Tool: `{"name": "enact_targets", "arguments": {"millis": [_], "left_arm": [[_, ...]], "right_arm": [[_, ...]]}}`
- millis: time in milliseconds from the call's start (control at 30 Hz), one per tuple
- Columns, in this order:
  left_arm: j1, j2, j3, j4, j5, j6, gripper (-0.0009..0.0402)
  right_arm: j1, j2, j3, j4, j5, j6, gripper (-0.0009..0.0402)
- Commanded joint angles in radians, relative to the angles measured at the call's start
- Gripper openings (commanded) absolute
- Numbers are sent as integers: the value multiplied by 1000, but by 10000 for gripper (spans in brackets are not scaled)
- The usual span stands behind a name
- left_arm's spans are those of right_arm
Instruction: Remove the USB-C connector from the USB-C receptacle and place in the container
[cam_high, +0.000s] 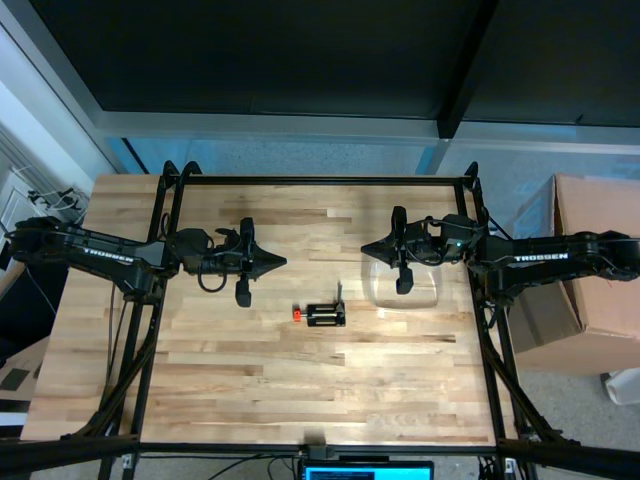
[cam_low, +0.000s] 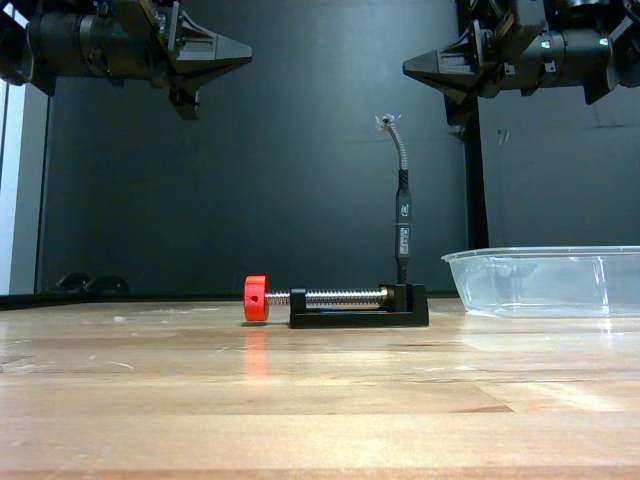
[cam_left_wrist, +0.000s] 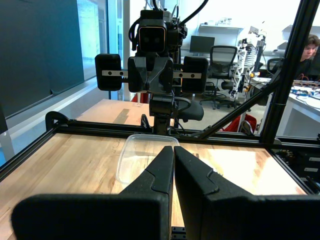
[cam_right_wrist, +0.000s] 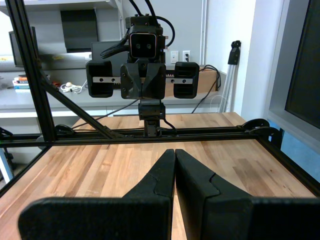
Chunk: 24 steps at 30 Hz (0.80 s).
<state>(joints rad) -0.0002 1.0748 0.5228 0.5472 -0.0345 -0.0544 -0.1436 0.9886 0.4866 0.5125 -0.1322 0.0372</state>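
The low view alone shows how the USB-C connector (cam_low: 402, 240) sits. It stands upright with its lower end in its seat at the right end of a small black clamp (cam_low: 358, 306), and a short braided cable stub bends over at the top. How deep it is seated cannot be told. From the high view it is only a thin dark sliver (cam_high: 340, 293) above the clamp (cam_high: 327, 316), whose red knob (cam_high: 297, 314) points left.

The clear container (cam_high: 404, 285) rests on the wooden counter (cam_high: 250, 380), just right of the clamp. The right gripper (cam_high: 365, 248) hangs over its far-left edge. The left gripper (cam_high: 283, 262) hovers across from it, and both are well above the counter, as the low view shows.

Only the wrist views settle the jaws. The left gripper (cam_left_wrist: 173, 152) has its jaws pressed together on nothing and faces the right arm (cam_left_wrist: 152, 65), with the container (cam_left_wrist: 142, 155) below. The right gripper (cam_right_wrist: 175, 154) likewise has its jaws together, empty, and faces the left arm (cam_right_wrist: 144, 65).
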Motion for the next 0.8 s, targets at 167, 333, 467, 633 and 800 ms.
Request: {"name": "enact_targets", "arguments": {"millis": [167, 333, 467, 633, 800], "left_arm": [[0, 0, 0, 0, 0, 0, 0], [0, 0, 0, 0, 0, 0, 0], [1, 0, 0, 2, 0, 0, 0], [0, 0, 0, -2, 4, 0, 0], [0, 1, 0, -3, 4, 0, 0]], "right_arm": [[105, -6, 0, 67, 87, 7, 0], [105, -6, 0, 67, 87, 7, 0], [105, -6, 8, 67, 87, 6, 0], [105, -2, 27, 61, 88, 5, 0], [107, 16, 103, -127, 87, 5, 0]]}}
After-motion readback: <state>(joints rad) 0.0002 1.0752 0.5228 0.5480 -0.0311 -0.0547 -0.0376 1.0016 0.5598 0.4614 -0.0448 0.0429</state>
